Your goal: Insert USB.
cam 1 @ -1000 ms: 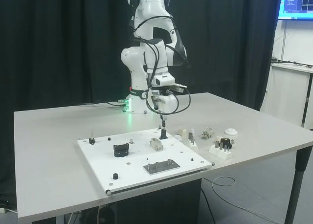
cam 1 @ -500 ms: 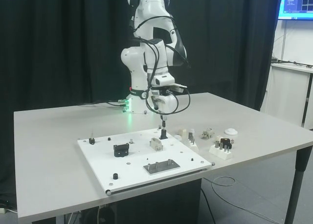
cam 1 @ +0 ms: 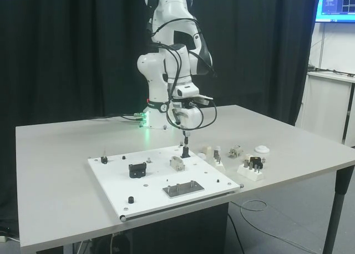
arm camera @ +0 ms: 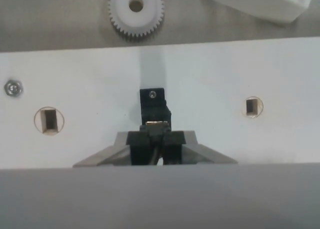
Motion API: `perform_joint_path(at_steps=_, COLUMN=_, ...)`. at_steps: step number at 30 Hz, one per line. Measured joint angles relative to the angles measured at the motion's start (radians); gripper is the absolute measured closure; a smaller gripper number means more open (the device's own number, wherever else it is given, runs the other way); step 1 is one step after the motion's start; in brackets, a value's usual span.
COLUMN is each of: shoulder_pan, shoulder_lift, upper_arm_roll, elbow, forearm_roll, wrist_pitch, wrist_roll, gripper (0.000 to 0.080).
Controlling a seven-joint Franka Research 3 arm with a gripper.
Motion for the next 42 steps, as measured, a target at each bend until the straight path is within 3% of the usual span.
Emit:
perform_joint_path(at_steps=23, shoulder_pan=0.002, shoulder_lift=0.002, upper_arm_roll=0.0, elbow=0.002, forearm_roll=-0.01, wrist_pitch=0.0, wrist_roll=0.011, gripper=0.0756)
perform_joint_path(at_steps=42, shoulder_pan=0.002, shoulder_lift=0.026, upper_arm_roll=-0.001, elbow=0.022, forearm_roll=-0.016, wrist_pitch=0.003, wrist_roll=0.037, gripper=0.0756)
